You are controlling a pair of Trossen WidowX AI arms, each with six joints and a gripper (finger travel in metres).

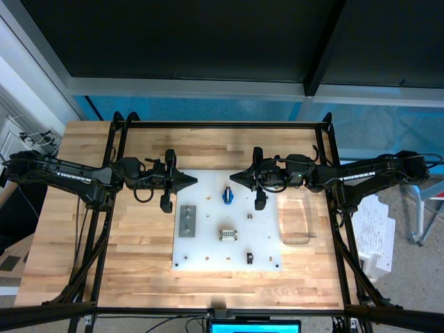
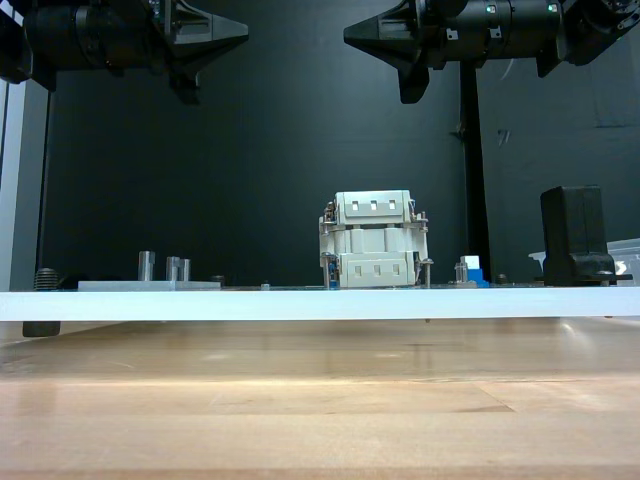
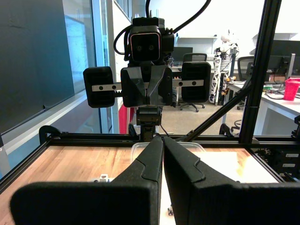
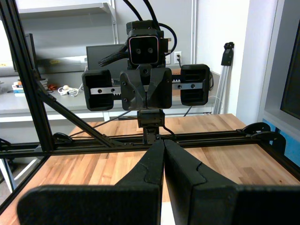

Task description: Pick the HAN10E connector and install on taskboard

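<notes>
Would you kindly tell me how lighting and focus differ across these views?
High view: even light; the white taskboard glares slightly, the HAN10E connector on it is distinct, and the shut left gripper and shut right gripper hover over the board's far edge. Low view: connector sharp against a dark background, near tabletop soft. Wrist views: close fingers dark and soft, background bright.
</notes>
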